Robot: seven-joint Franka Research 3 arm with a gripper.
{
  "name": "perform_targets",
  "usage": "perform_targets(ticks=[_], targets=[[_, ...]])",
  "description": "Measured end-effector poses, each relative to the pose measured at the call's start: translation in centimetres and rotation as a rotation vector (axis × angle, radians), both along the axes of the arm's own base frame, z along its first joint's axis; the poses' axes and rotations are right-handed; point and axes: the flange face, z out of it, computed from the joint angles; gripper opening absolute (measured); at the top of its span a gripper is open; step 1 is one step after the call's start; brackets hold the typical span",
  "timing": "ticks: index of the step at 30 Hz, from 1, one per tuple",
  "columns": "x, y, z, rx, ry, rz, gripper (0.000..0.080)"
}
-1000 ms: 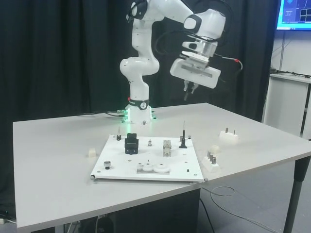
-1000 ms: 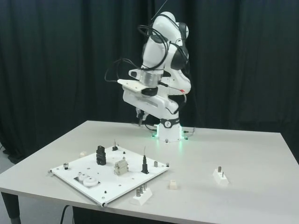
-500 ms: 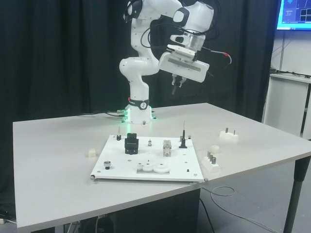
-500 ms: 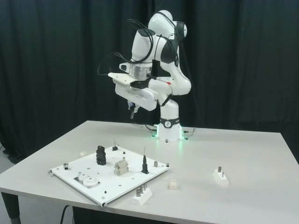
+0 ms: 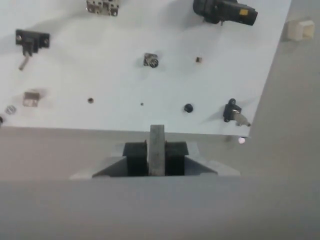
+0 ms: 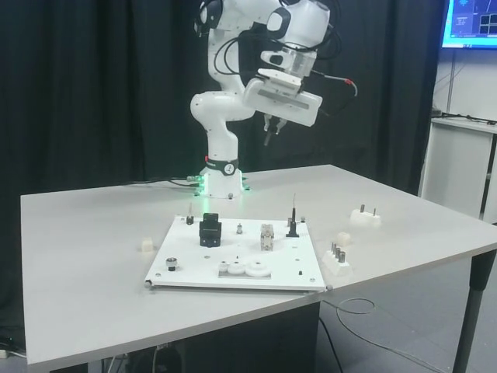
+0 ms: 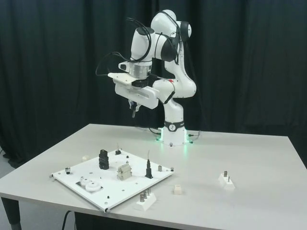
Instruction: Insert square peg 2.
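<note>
My gripper is shut on a grey square peg, which stands out between the two black pads. It hangs high in the air behind the white board, out in front of the arm's base. In the room views the gripper is well above the table and the peg itself is too small to make out. The wrist view looks down on the far edge of the board, with its small dark holes and mounted parts.
On the board stand a black block, a tall thin black pin and white gears. A white stand with several pegs, another white stand and a small white block lie on the grey table.
The arm has swung from the right side of the table toward the board and risen a little. The gripper has stayed shut on the peg.
</note>
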Motion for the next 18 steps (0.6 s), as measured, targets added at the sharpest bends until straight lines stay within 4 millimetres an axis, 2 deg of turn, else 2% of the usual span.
perform_targets(ticks=[7, 18], targets=[[-0.9, -1.4, -0.2, 0.03, 0.058, 0.094, 0.0071], [-1.9, -4.6, -0.9, 0.073, 0.104, 0.126, 0.0071]])
